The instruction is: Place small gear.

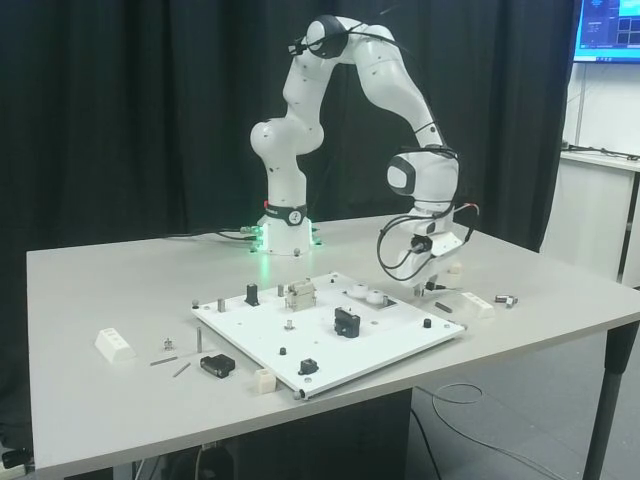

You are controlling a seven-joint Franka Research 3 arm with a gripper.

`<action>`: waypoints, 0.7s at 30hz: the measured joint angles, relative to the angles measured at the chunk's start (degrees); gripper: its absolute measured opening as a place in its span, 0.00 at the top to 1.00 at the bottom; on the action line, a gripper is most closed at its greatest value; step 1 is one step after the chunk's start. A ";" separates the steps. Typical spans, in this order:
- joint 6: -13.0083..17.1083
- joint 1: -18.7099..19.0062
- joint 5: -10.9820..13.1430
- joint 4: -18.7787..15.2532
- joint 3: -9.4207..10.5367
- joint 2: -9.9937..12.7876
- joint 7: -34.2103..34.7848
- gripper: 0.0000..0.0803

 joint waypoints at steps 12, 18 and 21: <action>1.04 0.00 0.00 -0.04 0.23 0.13 0.80 0.18; 1.16 0.01 0.00 0.13 0.39 0.05 0.98 0.01; 1.17 0.01 0.00 0.22 0.45 -0.02 1.04 0.01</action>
